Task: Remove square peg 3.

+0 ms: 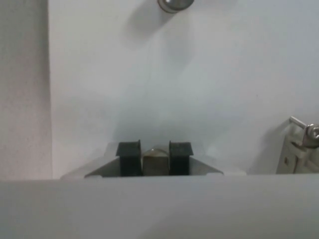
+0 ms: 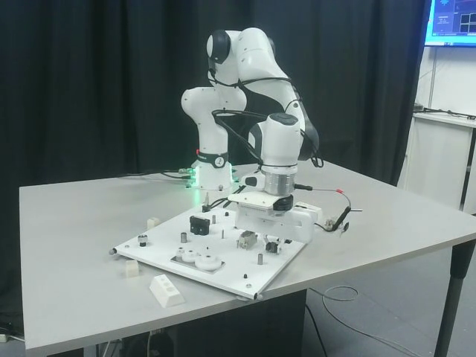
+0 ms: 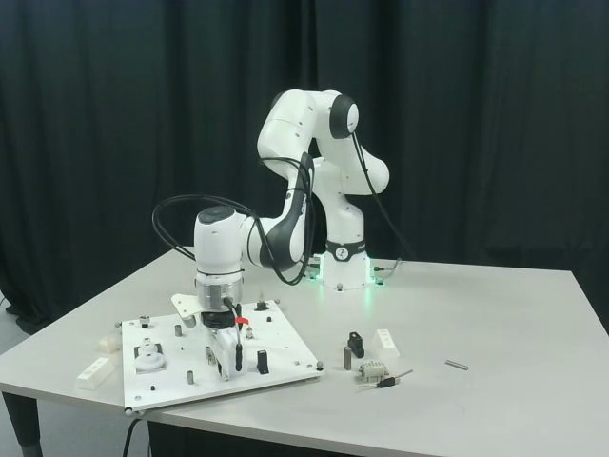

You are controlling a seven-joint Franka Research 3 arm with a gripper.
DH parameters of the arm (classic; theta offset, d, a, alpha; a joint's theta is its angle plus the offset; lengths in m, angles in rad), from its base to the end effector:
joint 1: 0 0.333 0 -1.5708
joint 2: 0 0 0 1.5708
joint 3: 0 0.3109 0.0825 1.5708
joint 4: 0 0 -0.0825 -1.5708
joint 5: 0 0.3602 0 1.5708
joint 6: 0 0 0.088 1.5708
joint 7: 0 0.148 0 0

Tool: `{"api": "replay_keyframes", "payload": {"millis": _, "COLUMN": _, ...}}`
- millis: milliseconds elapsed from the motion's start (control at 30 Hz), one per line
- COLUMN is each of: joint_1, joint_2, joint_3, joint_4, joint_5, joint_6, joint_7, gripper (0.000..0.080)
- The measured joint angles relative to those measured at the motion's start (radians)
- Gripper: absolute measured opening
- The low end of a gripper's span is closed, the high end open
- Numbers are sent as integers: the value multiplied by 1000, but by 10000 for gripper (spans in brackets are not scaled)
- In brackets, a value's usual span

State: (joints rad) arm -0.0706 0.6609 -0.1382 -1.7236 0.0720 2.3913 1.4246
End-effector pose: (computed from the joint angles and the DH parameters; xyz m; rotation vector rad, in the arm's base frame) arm 0.6407 -0.1272 0.1787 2.1101 -2.2990 0.0493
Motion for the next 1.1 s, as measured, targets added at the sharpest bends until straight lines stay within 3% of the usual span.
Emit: {"api": "replay_keyframes", "payload": {"millis": 1100, "joint_1": 2, "joint_2": -19, "joint_3": -1, "joint_4": -24, "joint_5": 2, "joint_6": 21, "joint_7": -2, "gripper": 116}}
